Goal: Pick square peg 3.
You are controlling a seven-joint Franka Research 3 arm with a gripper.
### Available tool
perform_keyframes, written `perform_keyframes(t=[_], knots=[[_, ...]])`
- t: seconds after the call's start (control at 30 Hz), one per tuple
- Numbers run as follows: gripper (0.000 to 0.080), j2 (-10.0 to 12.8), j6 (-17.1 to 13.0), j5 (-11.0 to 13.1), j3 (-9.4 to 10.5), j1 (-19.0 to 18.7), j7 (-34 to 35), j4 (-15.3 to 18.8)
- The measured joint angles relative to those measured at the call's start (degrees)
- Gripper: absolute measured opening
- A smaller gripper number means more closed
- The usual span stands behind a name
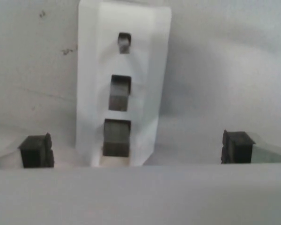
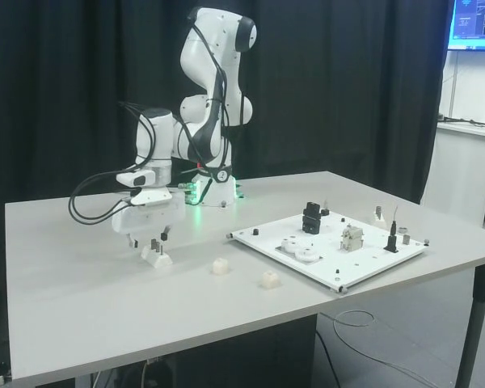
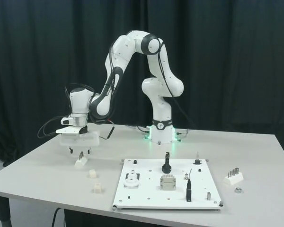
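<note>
— Black curtains hang behind the grey table [image 2: 81, 267]; on it, where is the peg you want?

— Right under my wrist. A white holder block [image 1: 122, 84] stands on the table near my end, well apart from the white assembly board [image 2: 327, 246]. It carries three square pegs in a row. Judging by size, the widest one, square peg 3 [image 1: 116, 137], is the end one, the lowest of the row in my wrist view. That numbering is my guess; nothing marks it.

— Have you got hold of it?

— Not yet. My jaws [image 1: 136, 150] stand wide apart, one black fingertip on each side of the holder, neither touching it or the peg. All three pegs sit in their sockets, so the pick itself is all left to do: centre on the end peg, go down, close, lift.

— How is your arm set?

— Reaching out from my base with the green light [image 3: 146, 137], elbow high, forearm sloping down, wrist pointing straight down. From the room views my hand [image 2: 149, 218] hangs just above the holder.

— Anything else near?

— Two small white blocks [image 2: 219, 266] lie on the table between the holder and the board, clear of my path. Another small white holder with pegs [image 3: 234, 177] sits beyond the board.
</note>
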State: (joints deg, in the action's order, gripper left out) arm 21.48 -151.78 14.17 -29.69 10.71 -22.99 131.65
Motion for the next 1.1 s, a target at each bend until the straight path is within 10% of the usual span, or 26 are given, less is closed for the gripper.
perform_keyframes(t=[0.67, 0.7, 0.87, 0.9, 1.07, 1.1], knots=[[0.0688, 0.05, -0.43, 0.2, 0.49, -0.01, 0.0, 0.56], [0.0513, 0.07, -0.39, 0.23, 0.49, -0.01, 0.0, 0.57], [0.0513, 0.14, 0.25, 0.81, 0.5, -0.01, 0.0, 0.57], [0.031, 0.15, 0.4, 1.0, 0.5, -0.01, 0.0, 0.57], [0.031, 0.19, 0.93, 1.19, 0.5, -0.01, 0.0, 0.56], [0.0111, 0.18, 1.02, 1.2, 0.5, -0.01, 0.0, 0.55]])
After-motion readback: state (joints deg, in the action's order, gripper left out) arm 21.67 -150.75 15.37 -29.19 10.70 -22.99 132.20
